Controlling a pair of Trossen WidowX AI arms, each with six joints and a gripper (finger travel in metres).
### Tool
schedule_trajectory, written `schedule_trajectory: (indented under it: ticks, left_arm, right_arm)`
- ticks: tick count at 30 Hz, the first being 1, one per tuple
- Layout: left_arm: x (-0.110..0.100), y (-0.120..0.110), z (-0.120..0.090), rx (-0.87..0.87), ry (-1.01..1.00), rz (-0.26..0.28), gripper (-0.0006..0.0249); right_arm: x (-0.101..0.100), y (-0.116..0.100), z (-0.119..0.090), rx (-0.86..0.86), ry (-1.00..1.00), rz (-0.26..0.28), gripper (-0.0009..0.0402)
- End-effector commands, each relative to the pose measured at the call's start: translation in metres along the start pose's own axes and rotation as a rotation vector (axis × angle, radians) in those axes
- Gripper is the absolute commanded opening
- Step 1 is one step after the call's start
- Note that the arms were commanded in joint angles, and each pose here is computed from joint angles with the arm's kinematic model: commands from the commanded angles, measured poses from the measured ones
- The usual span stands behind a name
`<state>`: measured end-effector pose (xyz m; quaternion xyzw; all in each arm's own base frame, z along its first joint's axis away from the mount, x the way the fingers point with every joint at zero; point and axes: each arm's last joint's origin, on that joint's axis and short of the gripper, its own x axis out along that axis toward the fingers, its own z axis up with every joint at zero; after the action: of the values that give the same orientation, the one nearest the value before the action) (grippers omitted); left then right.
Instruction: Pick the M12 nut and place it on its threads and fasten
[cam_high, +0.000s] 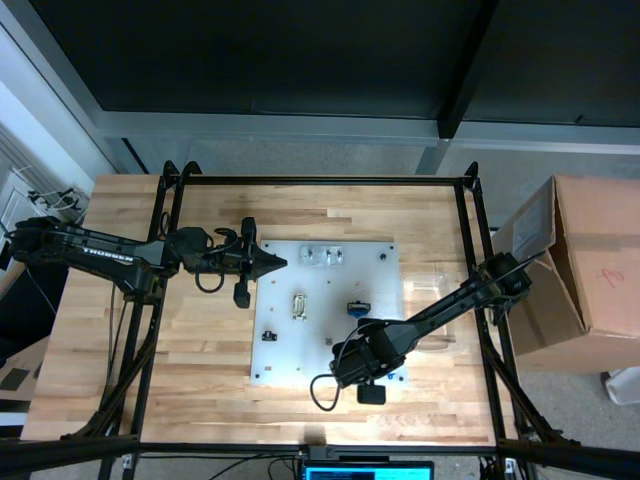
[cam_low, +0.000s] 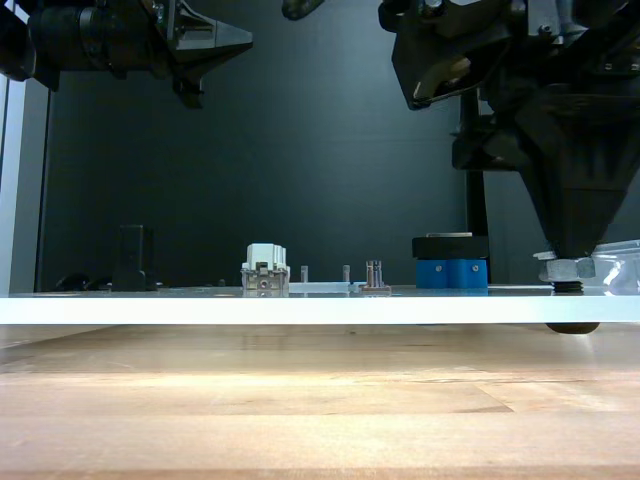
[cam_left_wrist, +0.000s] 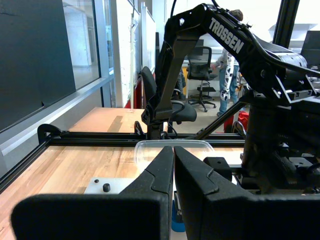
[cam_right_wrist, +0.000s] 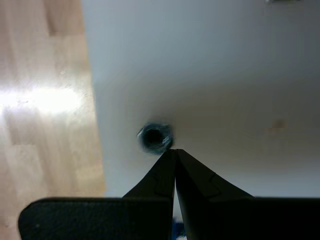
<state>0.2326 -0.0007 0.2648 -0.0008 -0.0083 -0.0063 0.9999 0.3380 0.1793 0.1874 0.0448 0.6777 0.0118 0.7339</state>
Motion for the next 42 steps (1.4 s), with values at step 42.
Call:
schedule_trajectory:
  ticks: [42]
  left_arm:
    - [0.000,0.000,0.000,0.000,0.000,0.000,0.0000]
  right_arm:
    - [0.000,-0.002,-0.001,0.005,-0.041,-0.112,0.0000]
